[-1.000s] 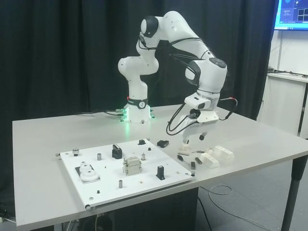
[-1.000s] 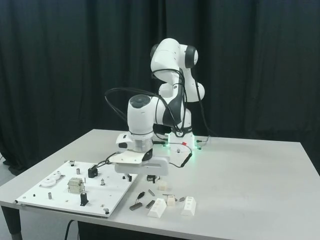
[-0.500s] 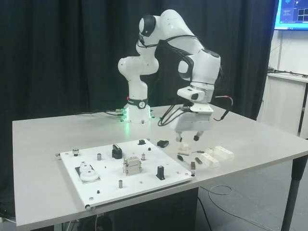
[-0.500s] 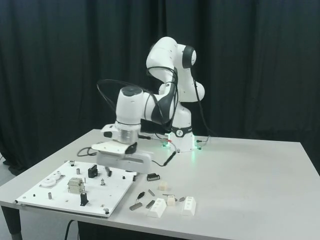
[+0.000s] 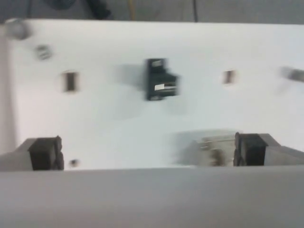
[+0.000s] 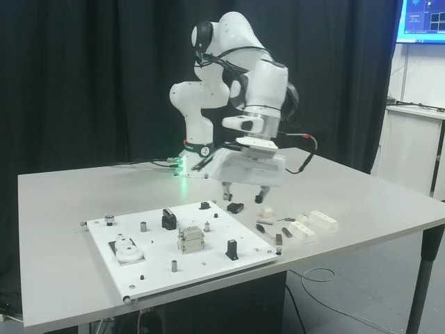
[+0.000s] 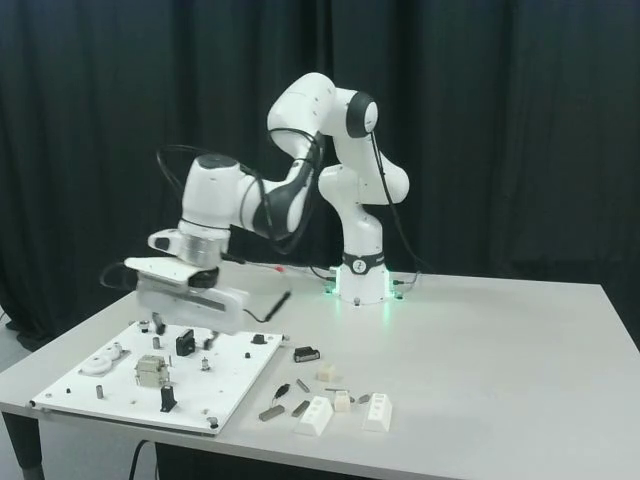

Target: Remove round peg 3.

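Wrist view shows small grey upright round pegs (image 5: pixel 70 81) on white board (image 5: pixel 114 123)

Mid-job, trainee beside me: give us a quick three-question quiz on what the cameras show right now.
1. True or false: the robot's two-fingered claw is shut on a peg.
2. Pick one. The claw hangs above: A) the white flat assembly board; B) the loose white blocks; C) the arm's base.
3. Fill in: the light at the foot of the arm glows ____.

Key: 1 false, the fingers stand wide apart with nothing between them; 2 A; 3 green.
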Robot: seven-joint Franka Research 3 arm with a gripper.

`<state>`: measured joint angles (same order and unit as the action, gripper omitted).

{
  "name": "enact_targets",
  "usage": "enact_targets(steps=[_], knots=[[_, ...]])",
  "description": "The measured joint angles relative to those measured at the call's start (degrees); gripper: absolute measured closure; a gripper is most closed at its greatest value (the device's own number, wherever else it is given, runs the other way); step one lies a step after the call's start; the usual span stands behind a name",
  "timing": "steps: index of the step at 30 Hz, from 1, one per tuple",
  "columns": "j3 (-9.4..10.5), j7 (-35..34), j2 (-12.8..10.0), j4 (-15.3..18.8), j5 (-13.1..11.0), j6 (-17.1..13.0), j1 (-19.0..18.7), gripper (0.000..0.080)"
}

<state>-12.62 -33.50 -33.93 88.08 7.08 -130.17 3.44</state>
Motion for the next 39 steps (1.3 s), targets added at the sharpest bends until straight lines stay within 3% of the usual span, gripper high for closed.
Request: enact_targets(steps=[7,14,24,39], knots=[[0.01,3.14,-0.47,-1.72,-0.60,-2.06,3.44,0.0003],[0.03,6.00,-2.03,-4.28,-5.78,-2.58,6.36,0.0003],[0.02,9.20,-6.76,-10.78,-11.66,-2.17,10.09,0.0003],[0.00,13.02,-13.22,-19.22,-14.85,1.00,13.54,0.0003]])
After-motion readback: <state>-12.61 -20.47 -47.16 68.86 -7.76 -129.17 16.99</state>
